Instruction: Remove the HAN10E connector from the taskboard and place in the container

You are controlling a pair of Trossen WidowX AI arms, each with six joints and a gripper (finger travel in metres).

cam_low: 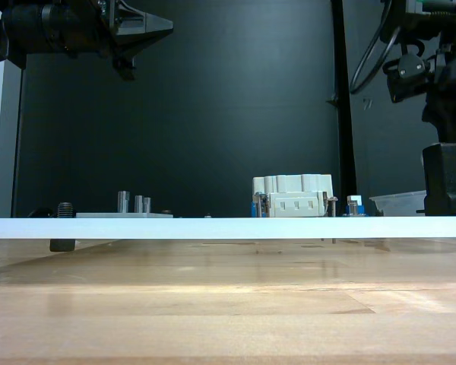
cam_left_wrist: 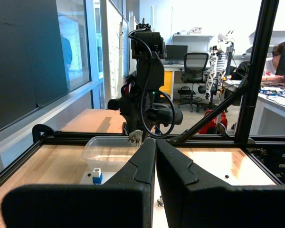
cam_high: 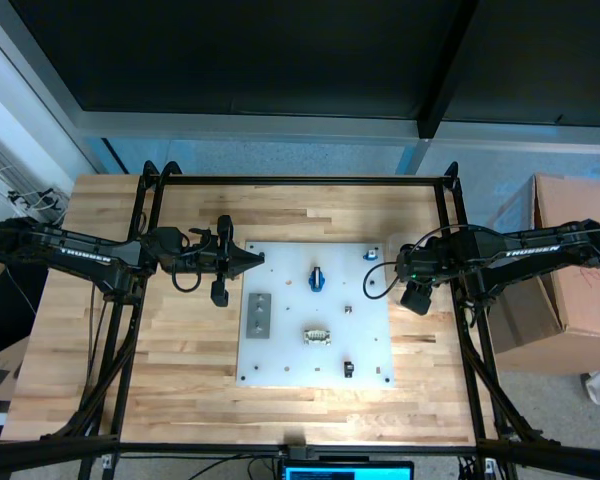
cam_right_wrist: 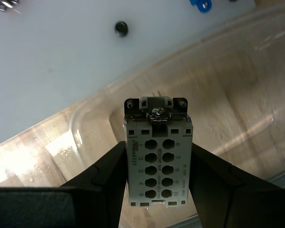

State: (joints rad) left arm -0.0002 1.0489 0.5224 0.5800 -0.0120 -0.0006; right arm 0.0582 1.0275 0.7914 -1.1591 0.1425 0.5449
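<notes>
The connector [cam_right_wrist: 156, 154] is pale grey with two columns of dark round holes, numbered one to ten. The left gripper [cam_high: 260, 258], above the left edge of the white board [cam_high: 280, 350], and the right gripper [cam_right_wrist: 156, 145], over the clear container [cam_right_wrist: 237, 85], are black. The table [cam_high: 180, 390] is striped light wood.

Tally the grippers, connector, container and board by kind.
Grippers: 2. The left gripper is shut, above the board's far left corner. The right gripper is shut on the connector, over the container.
Connector: 1, held clear of the board
Container: 1
Board: 1
Total: 5
</notes>
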